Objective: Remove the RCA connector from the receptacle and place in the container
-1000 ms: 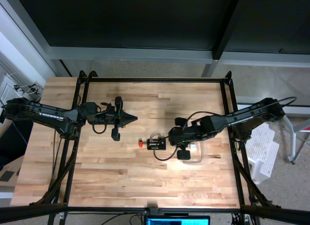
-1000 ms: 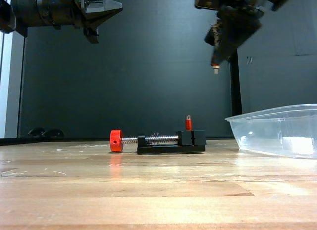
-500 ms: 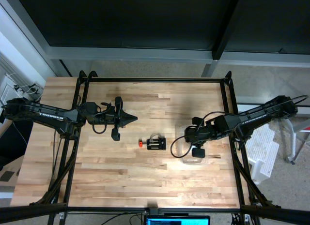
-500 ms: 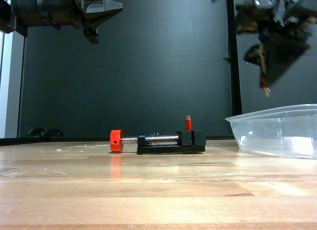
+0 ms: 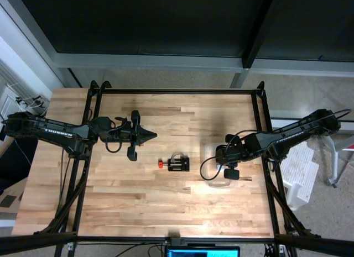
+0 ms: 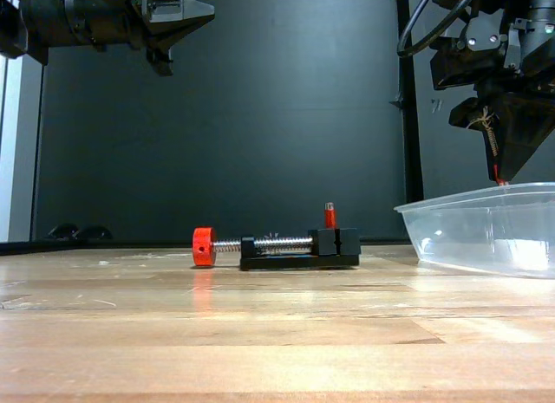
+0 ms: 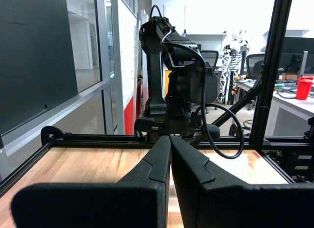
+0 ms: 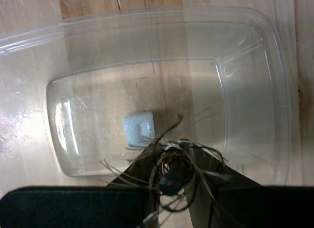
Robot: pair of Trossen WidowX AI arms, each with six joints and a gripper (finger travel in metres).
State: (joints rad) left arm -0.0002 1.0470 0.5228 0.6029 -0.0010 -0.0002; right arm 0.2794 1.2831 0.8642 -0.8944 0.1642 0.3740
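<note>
Now the right gripper (image 6: 501, 171) had swung clear of the receptacle (image 6: 299, 247) and come down over the container (image 6: 486, 225), its tip just above the rim. It was clenched on the RCA connector (image 8: 169, 181), so only the release looked left. The left gripper (image 5: 150, 135) hung parked well apart, pinched closed on nothing.

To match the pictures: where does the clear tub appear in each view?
High: tub right of centre, under the right gripper.
Low: tub at far right.
Left wrist: not seen; shut left gripper parked high, left.
Right wrist: tub beneath the gripper.
Shared landmark: right gripper holding the connector.
</note>
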